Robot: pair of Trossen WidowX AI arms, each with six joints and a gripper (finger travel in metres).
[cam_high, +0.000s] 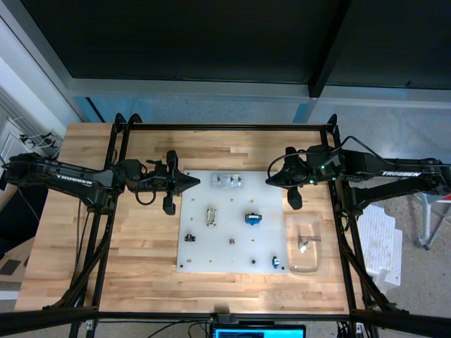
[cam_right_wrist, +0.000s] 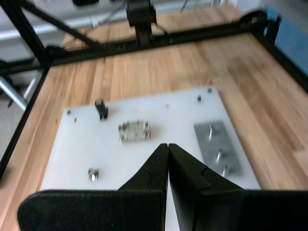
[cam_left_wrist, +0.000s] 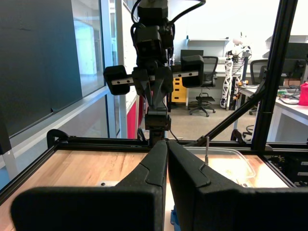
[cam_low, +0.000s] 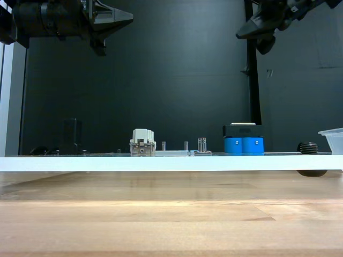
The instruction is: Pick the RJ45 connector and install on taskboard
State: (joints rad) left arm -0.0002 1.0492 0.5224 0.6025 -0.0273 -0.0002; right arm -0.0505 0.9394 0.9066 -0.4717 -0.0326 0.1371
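Right of the taskboard (cam_high: 211, 243), I log the RJ45 connector (cam_high: 304, 245) inside a clear tray (cam_high: 315, 270) on the bench (cam_high: 106, 239); long axis unreadable. High over the board's far side hover the left tool (cam_high: 198, 182) and right tool (cam_high: 269, 182), both closed, empty.

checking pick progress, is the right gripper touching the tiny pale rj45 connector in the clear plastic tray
Apart. High view: right gripper hangs above the white taskboard, pale connector lies in the tray; left gripper hangs opposite.

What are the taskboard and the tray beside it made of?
Taskboard: flat white sheet, matte, likely plastic. Tray: clear plastic, see-through walls, RJ45 connector inside. Left gripper and right gripper hang shut high over the board's far corners.
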